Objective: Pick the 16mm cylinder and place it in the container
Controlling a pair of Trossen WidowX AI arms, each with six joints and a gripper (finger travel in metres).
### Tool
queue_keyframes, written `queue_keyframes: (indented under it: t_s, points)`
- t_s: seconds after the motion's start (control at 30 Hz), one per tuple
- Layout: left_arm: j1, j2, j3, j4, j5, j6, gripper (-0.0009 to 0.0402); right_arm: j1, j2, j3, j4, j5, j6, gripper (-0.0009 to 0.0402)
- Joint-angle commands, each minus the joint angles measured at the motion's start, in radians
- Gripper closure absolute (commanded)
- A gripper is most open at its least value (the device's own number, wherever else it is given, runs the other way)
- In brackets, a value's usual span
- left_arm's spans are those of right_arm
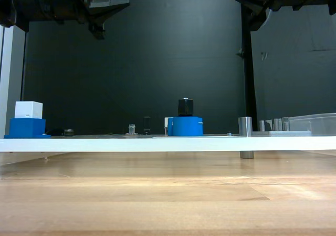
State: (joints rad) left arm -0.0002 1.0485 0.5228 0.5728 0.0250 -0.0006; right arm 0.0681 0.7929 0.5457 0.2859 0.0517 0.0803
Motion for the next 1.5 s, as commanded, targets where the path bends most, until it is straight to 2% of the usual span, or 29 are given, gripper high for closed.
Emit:
queue_keyframes:
  t_s: [0.03,0.43,0.63,0.77,1.0,1.5]
  points:
    - [0.0,0.0,0.0,0.0,0.0,0.0,0.0393,0.0,0.0,0.0,0.003,0.0,0.0,0.0393]
    - [0.0,0.001,0.0,0.0,0.0,0.0,0.0393,0.0,0.001,0.014,0.002,0.008,0.002,0.0393]
    - [0.0,0.001,0.0,0.0,0.0,0.0,0.0393,0.0,0.001,0.072,-0.016,0.009,0.009,0.0393]
    - [0.0,0.0,0.0,0.0,0.0,0.0,0.0393,0.0,0.019,0.154,-0.165,0.012,0.018,0.0393]
    - [0.0,0.001,0.0,0.0,0.0,0.0,0.0393,0.001,0.117,0.323,-0.401,0.008,0.042,0.0393]
    - [0.0,0.0,0.0,0.0,0.0,0.0,0.0393,0.01,0.429,0.696,-0.95,-0.01,0.052,0.0393]
